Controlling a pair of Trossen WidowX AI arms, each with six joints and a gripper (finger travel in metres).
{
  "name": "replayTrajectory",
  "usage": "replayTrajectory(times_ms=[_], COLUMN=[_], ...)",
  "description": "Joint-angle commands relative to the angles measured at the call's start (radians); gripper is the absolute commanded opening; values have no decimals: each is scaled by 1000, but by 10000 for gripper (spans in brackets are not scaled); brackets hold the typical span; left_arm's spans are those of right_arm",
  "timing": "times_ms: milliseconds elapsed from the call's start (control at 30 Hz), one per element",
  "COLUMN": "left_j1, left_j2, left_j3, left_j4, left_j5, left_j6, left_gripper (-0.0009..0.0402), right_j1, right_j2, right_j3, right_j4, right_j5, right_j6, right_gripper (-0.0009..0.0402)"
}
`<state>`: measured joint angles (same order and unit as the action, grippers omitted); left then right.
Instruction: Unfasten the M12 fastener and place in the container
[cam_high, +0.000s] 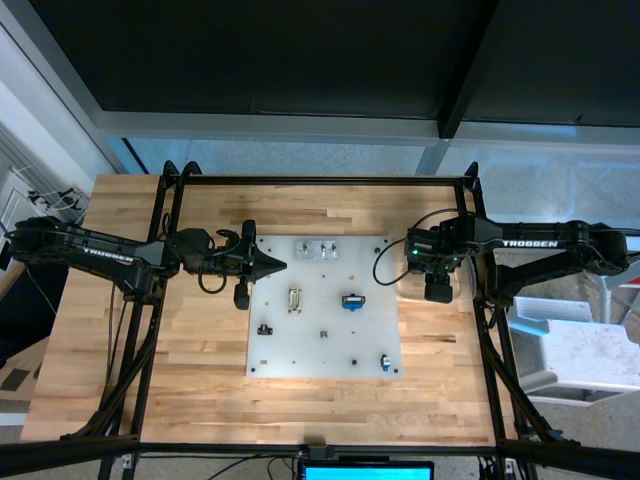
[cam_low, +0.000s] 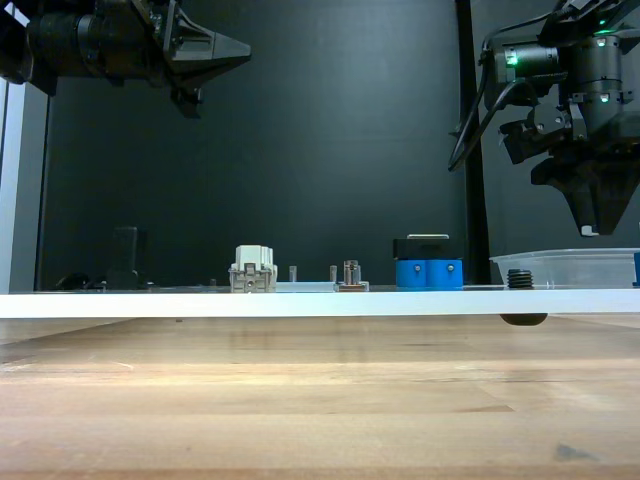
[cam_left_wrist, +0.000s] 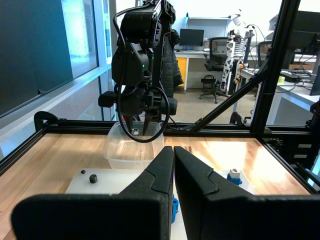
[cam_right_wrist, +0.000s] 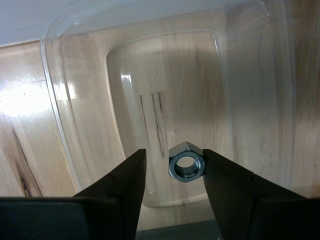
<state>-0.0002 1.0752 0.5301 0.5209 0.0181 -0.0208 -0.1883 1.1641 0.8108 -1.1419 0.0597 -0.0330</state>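
The nut (cam_right_wrist: 186, 162), a bright silver hexagon with an open threaded bore, shows between the right claw's (cam_low: 590, 228) spread fingers, close against one. I cannot tell whether it already rests on the floor below. The tub (cam_right_wrist: 80, 115) lies directly beneath the claw, so a drop lands inside. Beside the claw, the stud (cam_low: 518, 279) shows bare ribs. The left claw (cam_left_wrist: 173, 148), closed on nothing, hangs well away, likely parked.

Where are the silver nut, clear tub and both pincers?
Silver nut (cam_right_wrist: 199, 167): right wrist view, rim.
Clear tub (cam_right_wrist: 75, 100): right wrist view, wall.
Right pincer (cam_right_wrist: 173, 151): right wrist view, between open tips, over tub.
Left pincer (cam_high: 283, 265): high view, tips, over board's (cam_high: 300, 355) left side.
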Motion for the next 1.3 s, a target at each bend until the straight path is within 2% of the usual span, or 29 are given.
replayTrajectory(times_ms=[33,333,1300], left_j1=[0,0,0], left_j2=[0,0,0], left_j3=[0,0,0], left_j4=[0,0,0], left_j5=[0,0,0], left_j6=[0,0,0], left_gripper=[0,0,0], right_j1=[0,0,1], right_j2=[1,1,1], right_j3=[0,0,0], right_j4=[-2,-7,-2], right_j5=[0,0,0], right_j6=[0,2,-1], right_gripper=[176,202,199])
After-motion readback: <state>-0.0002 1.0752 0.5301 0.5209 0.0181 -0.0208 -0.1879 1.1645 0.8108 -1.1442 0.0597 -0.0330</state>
